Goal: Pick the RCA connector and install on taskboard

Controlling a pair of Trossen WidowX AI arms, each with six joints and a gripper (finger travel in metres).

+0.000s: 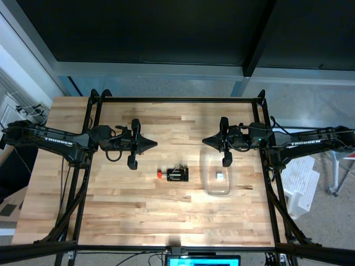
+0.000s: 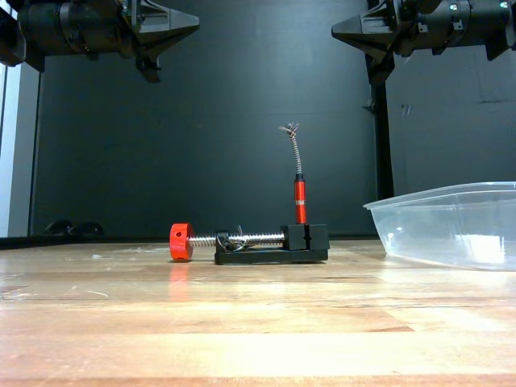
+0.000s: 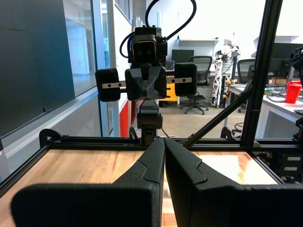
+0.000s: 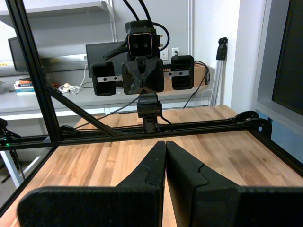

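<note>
The taskboard (image 1: 176,174) is a small black block lying mid-table, with a red-orange knob (image 2: 181,241) at its left end and a red post topped by a wire spring (image 2: 299,193) standing on it. I cannot make out the RCA connector in any view. My left gripper (image 1: 153,145) hovers high above the table, left of and behind the taskboard, fingers shut and empty (image 3: 164,144). My right gripper (image 1: 204,141) hangs opposite, pointing at the left one, also shut and empty (image 4: 165,145). Both show high in the low view: the left gripper (image 2: 192,27) and the right gripper (image 2: 339,32).
A clear plastic tray (image 1: 211,188) sits right of the taskboard, under the right arm, with a small white square piece (image 1: 219,175) in it. A black metal frame (image 1: 177,100) runs around the table's back and sides.
</note>
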